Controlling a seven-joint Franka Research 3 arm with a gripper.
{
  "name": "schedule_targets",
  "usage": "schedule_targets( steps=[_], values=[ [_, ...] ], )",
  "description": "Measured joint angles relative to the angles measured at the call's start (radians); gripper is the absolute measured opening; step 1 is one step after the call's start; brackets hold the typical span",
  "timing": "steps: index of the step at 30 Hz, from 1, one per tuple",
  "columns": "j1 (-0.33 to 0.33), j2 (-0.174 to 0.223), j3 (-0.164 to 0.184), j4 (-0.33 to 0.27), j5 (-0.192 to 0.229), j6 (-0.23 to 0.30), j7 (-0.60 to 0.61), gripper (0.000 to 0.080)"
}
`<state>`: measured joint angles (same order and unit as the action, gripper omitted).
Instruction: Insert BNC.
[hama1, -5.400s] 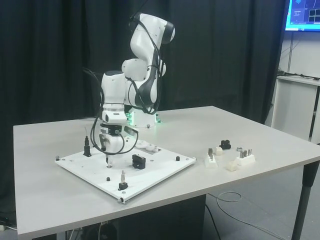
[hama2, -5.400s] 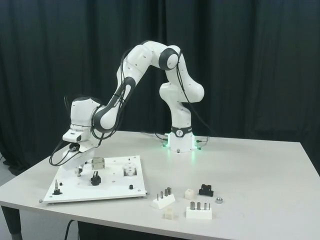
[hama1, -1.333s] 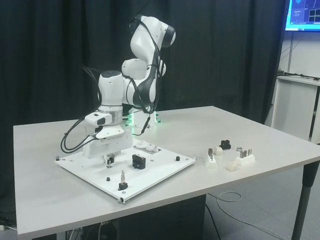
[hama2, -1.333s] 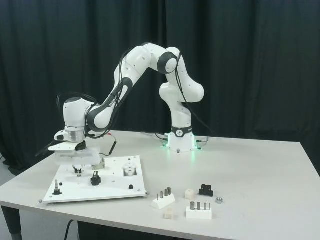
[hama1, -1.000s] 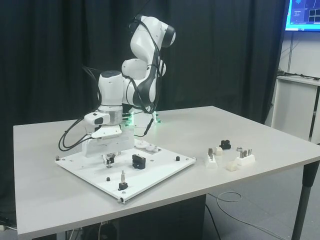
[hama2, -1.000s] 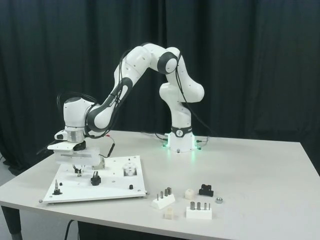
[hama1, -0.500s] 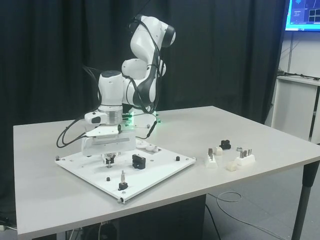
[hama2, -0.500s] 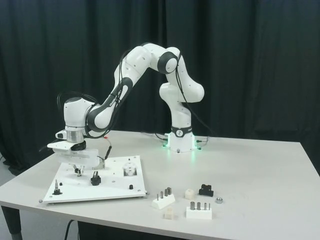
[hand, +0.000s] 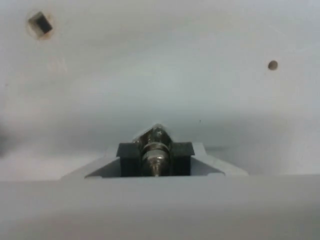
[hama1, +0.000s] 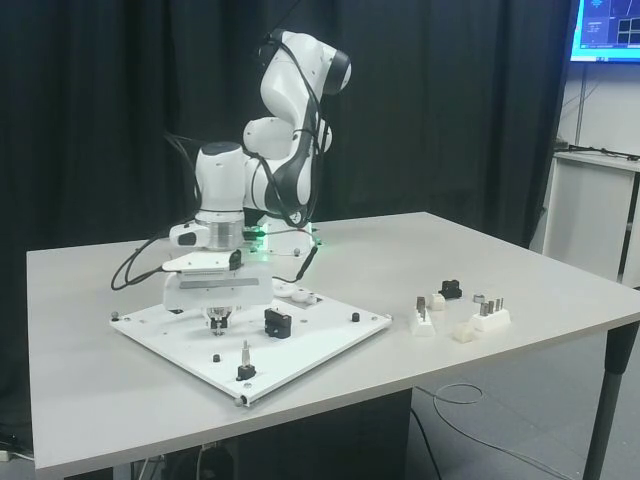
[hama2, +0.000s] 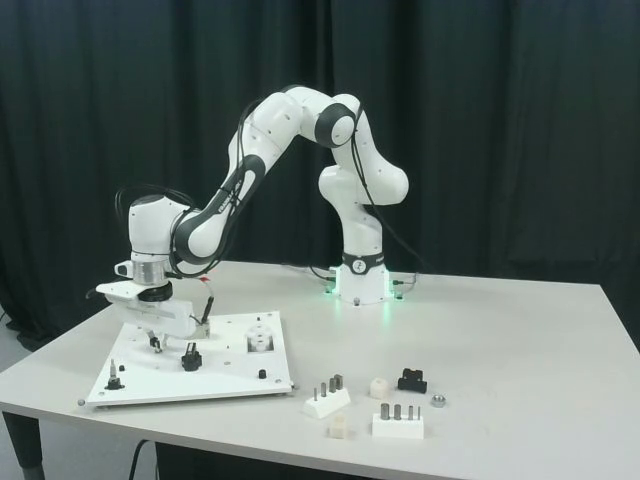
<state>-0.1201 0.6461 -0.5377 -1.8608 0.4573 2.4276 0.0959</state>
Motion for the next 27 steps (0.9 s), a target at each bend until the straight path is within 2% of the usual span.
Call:
schedule_targets(
  steps=[10, 27],
  values=[
    [-0.001, 0.003, 0.002, -0.003, 0.009, 0.008, 0.0, 0.0121],
    [0.0, 0.006, 0.003, -0.004, 0.007, 0.015, -0.099, 0.0121]
  ],
)
